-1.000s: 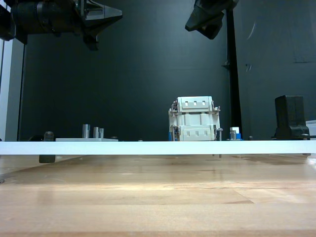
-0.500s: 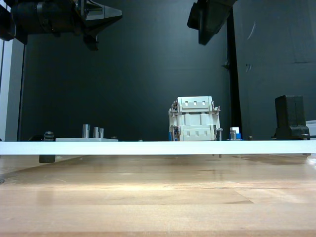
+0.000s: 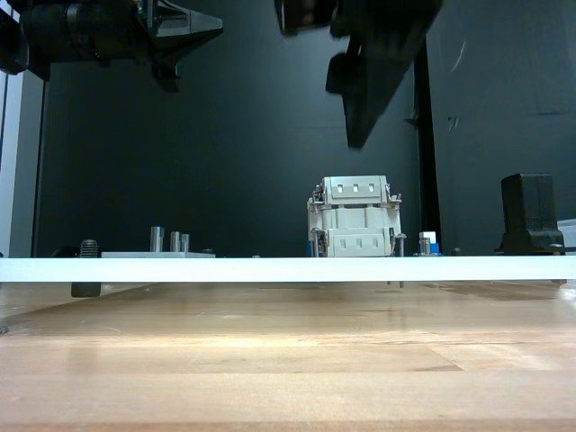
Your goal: Remove the HAN10E connector from the taskboard and place in the container
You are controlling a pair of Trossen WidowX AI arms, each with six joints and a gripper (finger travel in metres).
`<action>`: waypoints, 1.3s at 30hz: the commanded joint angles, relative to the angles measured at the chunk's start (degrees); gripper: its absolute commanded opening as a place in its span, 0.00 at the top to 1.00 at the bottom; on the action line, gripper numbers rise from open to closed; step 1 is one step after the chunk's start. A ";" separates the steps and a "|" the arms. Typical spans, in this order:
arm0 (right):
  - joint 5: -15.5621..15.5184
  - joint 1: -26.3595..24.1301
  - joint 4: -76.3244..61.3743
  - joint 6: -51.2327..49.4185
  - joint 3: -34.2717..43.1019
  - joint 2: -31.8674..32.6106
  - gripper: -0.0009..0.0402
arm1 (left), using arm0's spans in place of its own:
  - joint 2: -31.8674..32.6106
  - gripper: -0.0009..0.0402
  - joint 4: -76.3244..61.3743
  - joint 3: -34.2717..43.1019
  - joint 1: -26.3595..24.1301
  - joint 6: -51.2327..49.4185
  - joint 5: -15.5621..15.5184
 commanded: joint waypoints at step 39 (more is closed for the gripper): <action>-1.29 0.00 3.89 -0.68 -0.04 3.87 0.97 | 0.00 0.98 0.00 0.00 0.02 0.02 0.00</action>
